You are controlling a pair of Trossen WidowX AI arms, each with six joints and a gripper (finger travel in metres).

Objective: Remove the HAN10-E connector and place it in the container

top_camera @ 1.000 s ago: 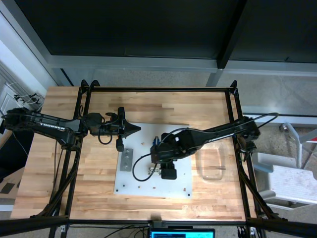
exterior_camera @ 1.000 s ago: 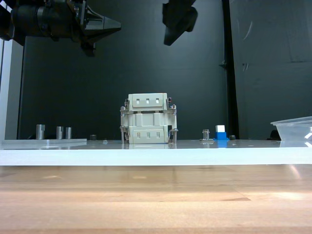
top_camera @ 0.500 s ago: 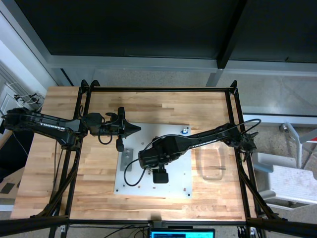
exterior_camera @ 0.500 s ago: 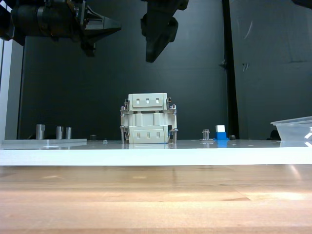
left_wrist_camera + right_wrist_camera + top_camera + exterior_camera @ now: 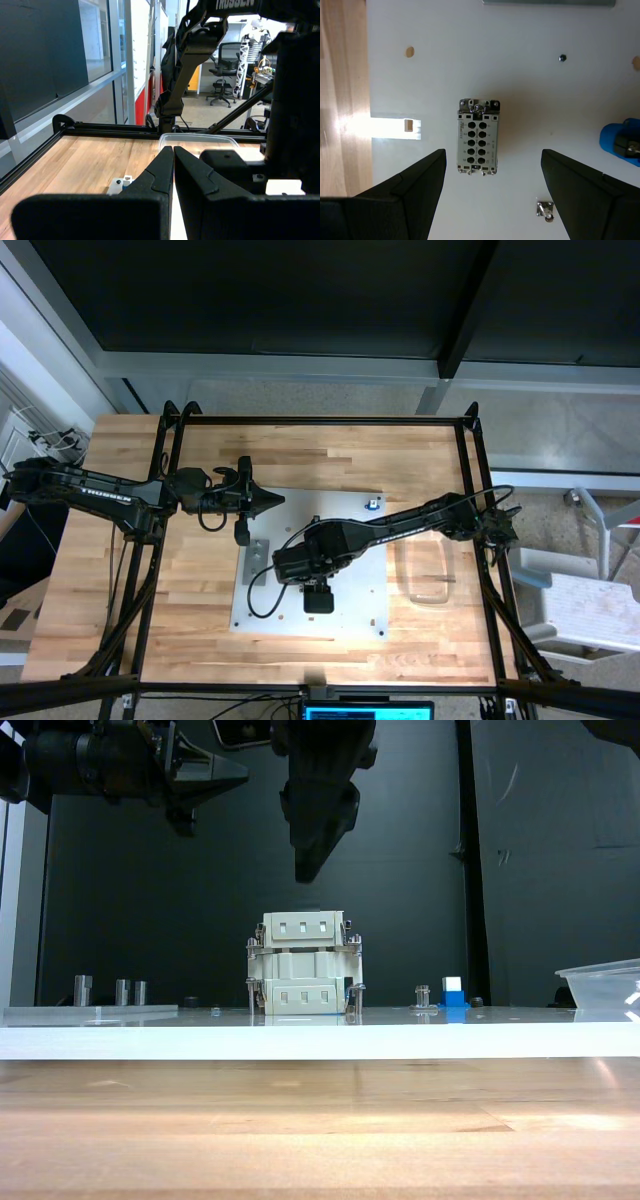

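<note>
The HAN10-E connector (image 5: 477, 136) is a small beige block with a dotted face, standing on the white board (image 5: 520, 75). In the low view the connector (image 5: 303, 965) rises from the board's middle. My right gripper (image 5: 492, 151) hangs open straight above it, one finger (image 5: 415, 190) on each side, well clear of it (image 5: 305, 870). In the high view the right gripper (image 5: 303, 570) covers the connector. The clear container (image 5: 425, 570) lies on the table right of the board. My left gripper (image 5: 265, 500) is shut and parked high over the board's back left (image 5: 215, 770).
A blue upright connector (image 5: 453, 990) stands near the board's back right (image 5: 372, 505). A flat grey plate (image 5: 258, 562) with short posts (image 5: 82, 988) lies on the board's left side. A black frame (image 5: 320, 421) rims the table.
My right gripper has swung left across the board and come lower, ending directly above the connector. The left arm has not moved.
</note>
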